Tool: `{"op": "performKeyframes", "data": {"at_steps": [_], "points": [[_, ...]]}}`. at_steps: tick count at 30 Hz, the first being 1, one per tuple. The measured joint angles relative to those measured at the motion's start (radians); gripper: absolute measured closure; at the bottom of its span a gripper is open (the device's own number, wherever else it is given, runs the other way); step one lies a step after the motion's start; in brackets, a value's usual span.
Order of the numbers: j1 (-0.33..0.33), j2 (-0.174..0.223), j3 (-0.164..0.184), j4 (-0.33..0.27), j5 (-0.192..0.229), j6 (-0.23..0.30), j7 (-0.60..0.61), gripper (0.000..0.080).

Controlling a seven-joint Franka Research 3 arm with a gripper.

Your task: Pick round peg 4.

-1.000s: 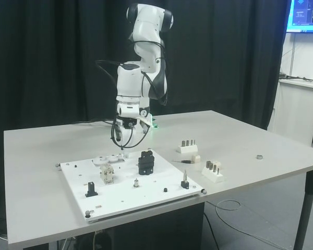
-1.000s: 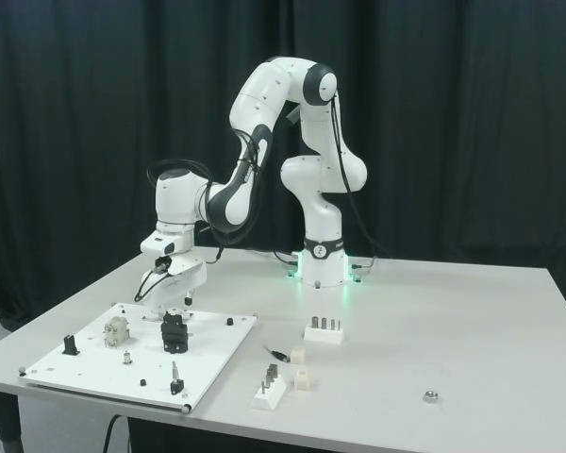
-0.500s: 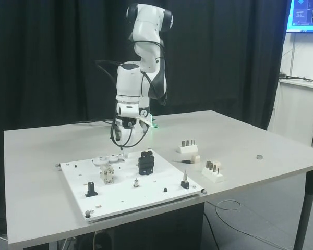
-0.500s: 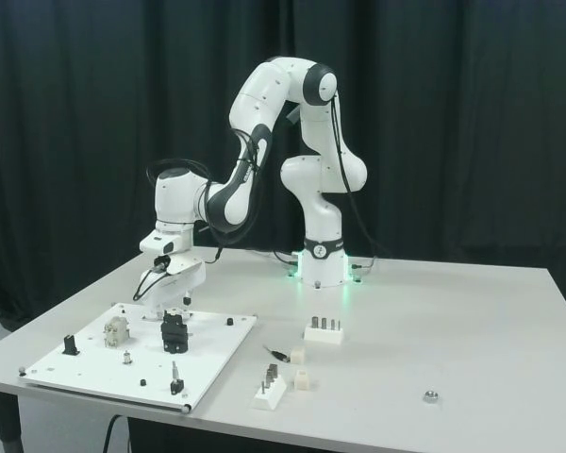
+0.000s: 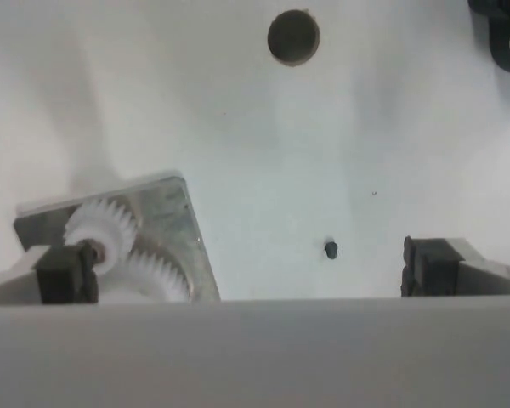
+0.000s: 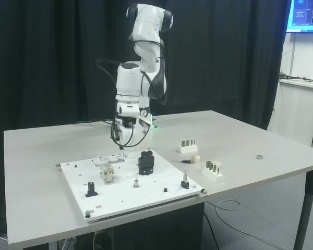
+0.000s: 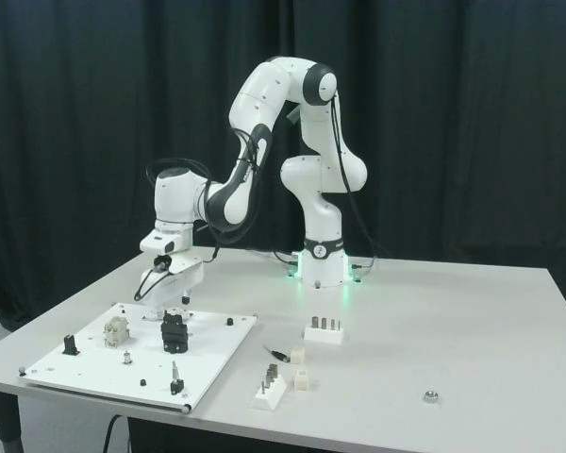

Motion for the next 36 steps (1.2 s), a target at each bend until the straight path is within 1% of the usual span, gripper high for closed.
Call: {"op": "performKeyframes", "data": {"at_steps": [4,12,18,22,25,31,36], "points": [[0.0,-0.004,-0.002,0.0,-0.005,-0.001,-0.003,0.0003],[0.0,-0.02,-0.005,-0.002,-0.03,-0.004,-0.009,0.0003],[0.0,-0.037,-0.008,-0.01,-0.043,-0.004,-0.009,0.0003],[0.0,-0.056,-0.008,-0.021,-0.054,-0.012,-0.009,0.0003],[0.002,-0.076,-0.008,-0.033,-0.06,-0.027,-0.009,0.0003],[0.012,-0.132,-0.008,-0.074,-0.079,-0.053,-0.009,0.0003],[0.026,-0.194,-0.008,-0.121,-0.098,-0.077,0.002,0.0003]]}}
